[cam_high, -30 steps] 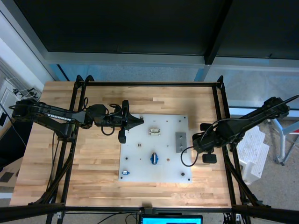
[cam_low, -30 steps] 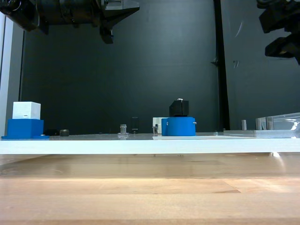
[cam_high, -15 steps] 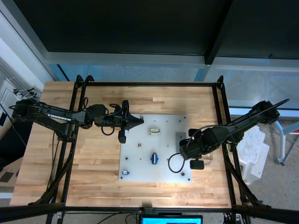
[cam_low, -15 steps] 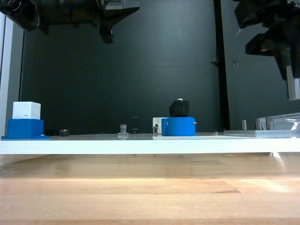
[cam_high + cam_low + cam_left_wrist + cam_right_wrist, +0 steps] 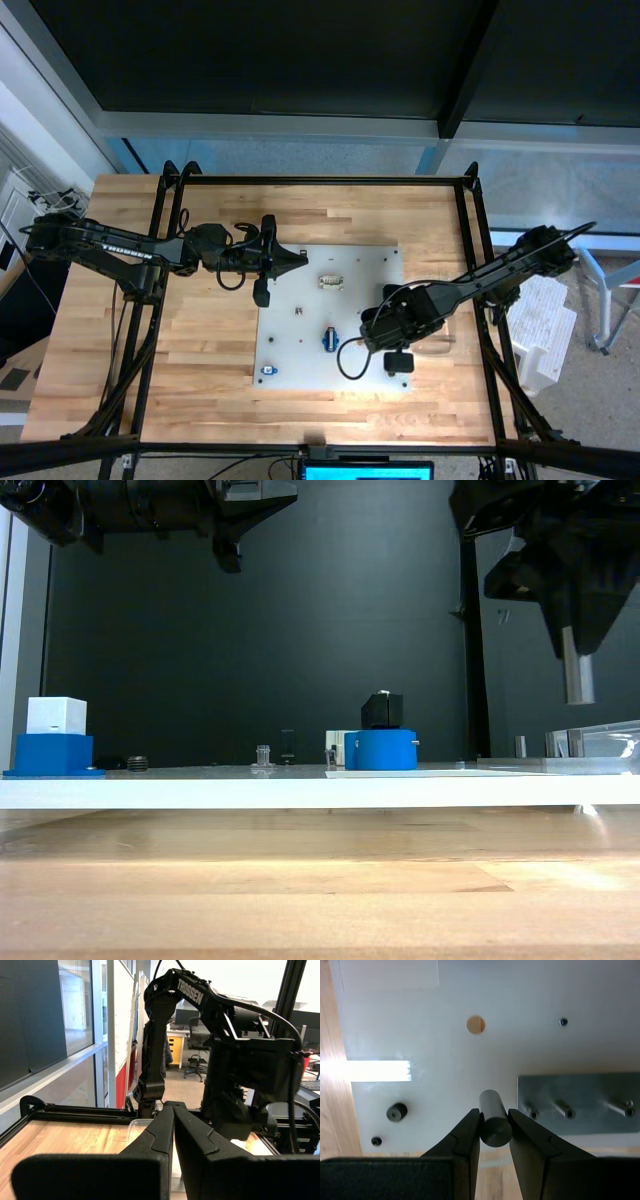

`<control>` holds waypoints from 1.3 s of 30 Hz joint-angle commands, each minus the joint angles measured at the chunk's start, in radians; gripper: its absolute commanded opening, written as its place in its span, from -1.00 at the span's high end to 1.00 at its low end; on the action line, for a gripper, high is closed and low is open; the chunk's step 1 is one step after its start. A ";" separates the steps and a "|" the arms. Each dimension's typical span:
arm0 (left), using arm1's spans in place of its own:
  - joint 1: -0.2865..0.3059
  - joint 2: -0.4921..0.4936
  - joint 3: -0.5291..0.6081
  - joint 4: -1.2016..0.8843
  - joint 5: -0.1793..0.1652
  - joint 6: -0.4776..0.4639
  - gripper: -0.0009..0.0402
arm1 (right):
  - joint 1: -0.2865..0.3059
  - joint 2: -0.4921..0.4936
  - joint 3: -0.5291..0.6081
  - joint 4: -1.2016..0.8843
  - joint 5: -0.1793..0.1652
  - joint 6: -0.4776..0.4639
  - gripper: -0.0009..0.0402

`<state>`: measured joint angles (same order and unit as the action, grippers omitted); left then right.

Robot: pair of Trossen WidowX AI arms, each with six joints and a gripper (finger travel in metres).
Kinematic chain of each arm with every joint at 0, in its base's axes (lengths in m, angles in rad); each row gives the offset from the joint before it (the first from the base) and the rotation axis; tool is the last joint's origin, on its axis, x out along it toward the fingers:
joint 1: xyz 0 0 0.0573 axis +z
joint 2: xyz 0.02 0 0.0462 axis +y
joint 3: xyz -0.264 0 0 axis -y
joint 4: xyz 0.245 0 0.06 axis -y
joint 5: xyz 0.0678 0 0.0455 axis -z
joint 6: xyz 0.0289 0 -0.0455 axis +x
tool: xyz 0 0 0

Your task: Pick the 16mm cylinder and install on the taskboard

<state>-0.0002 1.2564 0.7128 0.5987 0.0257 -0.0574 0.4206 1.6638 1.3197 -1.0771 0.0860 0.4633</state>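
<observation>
The 16mm cylinder (image 5: 495, 1119) is a grey metal peg, held upright between the fingers of my right gripper (image 5: 494, 1122), which is shut on it. In the low view the cylinder (image 5: 575, 666) hangs well above the taskboard (image 5: 300, 790). From above, my right gripper (image 5: 392, 322) is over the right half of the white taskboard (image 5: 300, 370). Directly below the peg in the right wrist view are bare board, a round hole (image 5: 475, 1024) and the grey metal block (image 5: 580, 1102). My left gripper (image 5: 300, 258) is shut and empty at the board's back left edge.
A blue fitting (image 5: 329, 340) and a beige connector (image 5: 329, 282) stand mid-board. A white cube on a blue base (image 5: 55, 742) sits at the near left corner. A clear tray (image 5: 600, 740) lies to the right. Black frame rails (image 5: 470, 250) border the table.
My right arm has swung left from beside the board's right edge to over the board, carrying the cylinder. The left arm has not moved.
</observation>
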 commanded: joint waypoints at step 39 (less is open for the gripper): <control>0.000 0.000 0.000 0.000 0.000 0.000 0.96 | -0.036 0.228 0.162 0.052 0.018 -0.051 0.90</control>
<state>-0.0002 1.2564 0.7132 0.5987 0.0257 -0.0574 0.3836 1.8900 1.4826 -1.0256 0.1036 0.4114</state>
